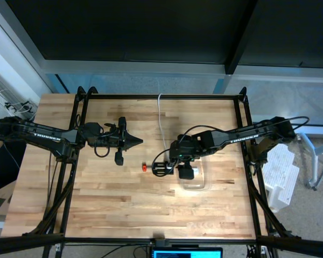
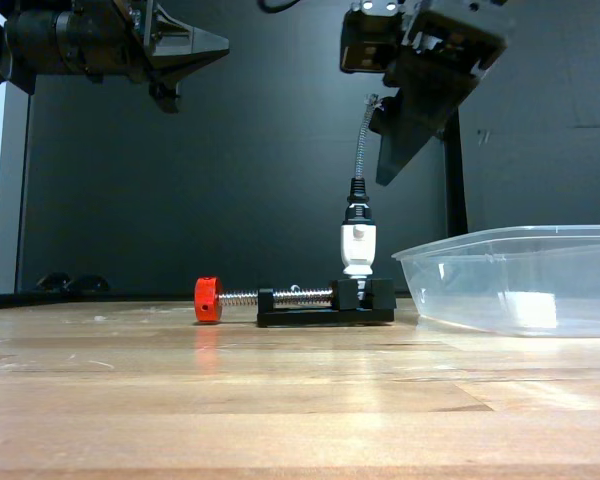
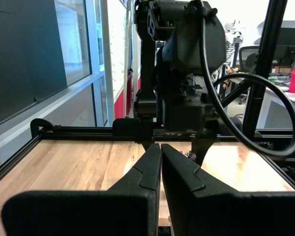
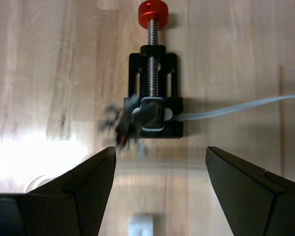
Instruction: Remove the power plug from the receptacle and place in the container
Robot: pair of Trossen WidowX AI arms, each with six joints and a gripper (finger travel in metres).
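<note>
The wooden table (image 1: 97,188) carries the black receptacle fixture (image 2: 325,303) (red knob (image 2: 208,299) at one end), the clear container (image 2: 480,290) just beside it

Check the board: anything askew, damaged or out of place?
Nothing stands out. The power plug sits upright in the receptacle, and the container stands level beside it. Right claw hangs open above the plug; left claw is shut, off to the left. The free end of its cord is too blurred to judge.
</note>
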